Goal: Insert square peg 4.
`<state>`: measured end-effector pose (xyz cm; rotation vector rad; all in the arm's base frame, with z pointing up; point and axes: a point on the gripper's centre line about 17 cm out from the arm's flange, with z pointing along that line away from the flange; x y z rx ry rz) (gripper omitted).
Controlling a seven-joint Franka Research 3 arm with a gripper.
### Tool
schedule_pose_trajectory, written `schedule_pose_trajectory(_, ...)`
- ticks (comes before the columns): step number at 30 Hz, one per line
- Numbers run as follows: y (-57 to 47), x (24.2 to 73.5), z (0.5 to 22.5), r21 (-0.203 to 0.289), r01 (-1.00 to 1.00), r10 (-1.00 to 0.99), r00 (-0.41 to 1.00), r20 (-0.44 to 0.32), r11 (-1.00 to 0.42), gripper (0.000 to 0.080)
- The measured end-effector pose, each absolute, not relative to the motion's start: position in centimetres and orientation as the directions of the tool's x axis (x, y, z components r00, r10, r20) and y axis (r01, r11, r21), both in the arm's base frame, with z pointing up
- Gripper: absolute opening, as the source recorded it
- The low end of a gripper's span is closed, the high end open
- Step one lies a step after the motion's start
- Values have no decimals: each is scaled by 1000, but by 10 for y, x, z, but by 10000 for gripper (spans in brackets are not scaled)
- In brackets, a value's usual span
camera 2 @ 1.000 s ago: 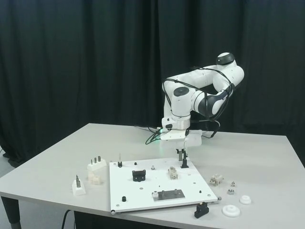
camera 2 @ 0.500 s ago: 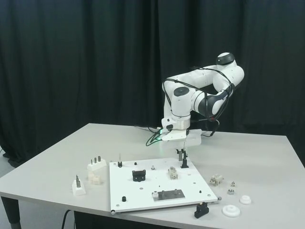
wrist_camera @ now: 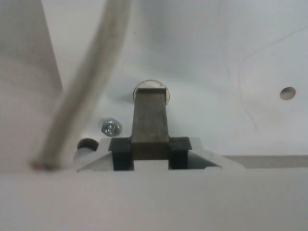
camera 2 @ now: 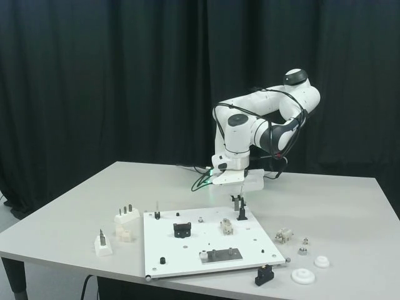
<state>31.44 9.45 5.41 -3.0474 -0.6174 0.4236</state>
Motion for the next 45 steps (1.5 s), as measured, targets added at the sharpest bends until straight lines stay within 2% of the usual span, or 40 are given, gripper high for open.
schedule_pose_trajectory(45, 97, 311, 55, -36, 435, 427, 860, -278, -900, 152)
